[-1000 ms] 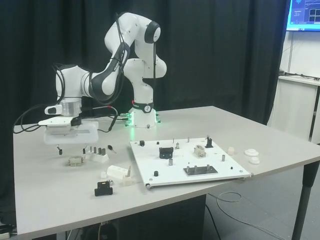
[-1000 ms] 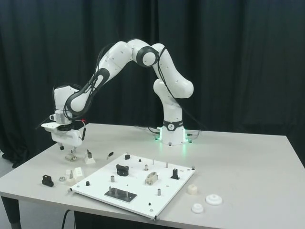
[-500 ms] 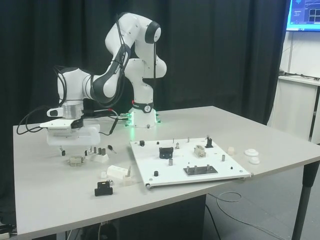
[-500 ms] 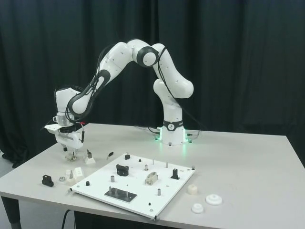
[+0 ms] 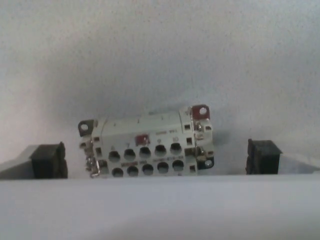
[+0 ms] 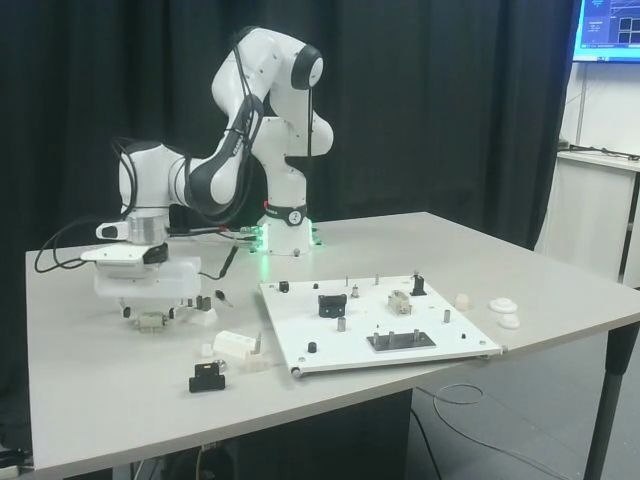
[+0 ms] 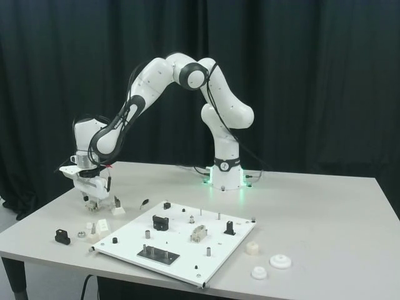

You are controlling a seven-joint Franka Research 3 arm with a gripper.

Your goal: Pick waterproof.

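The waterproof connector (image 5: 147, 147) is a whitish-grey block with two rows of round holes and metal corner tabs. It lies flat on the grey table. My gripper (image 5: 155, 159) is open and straddles it, one black fingertip (image 5: 48, 160) on each side, with a gap between each pad and the block. In the first room view the gripper (image 6: 148, 312) hangs low at the table's left, just over the connector (image 6: 151, 321). From the second room view the gripper (image 7: 92, 200) sits right at the table surface, and the hand hides most of the connector.
A white part with pins (image 6: 195, 314) lies right beside the connector, and a white block (image 6: 240, 345) and a black clip (image 6: 207, 379) lie nearer the front edge. The white assembly board (image 6: 300, 350) with small parts fills the middle. White gears (image 6: 503, 305) lie at the right.
The arm has lowered the gripper and shifted it sideways until its open fingers stand on both sides of the connector. Nothing on the table has moved.
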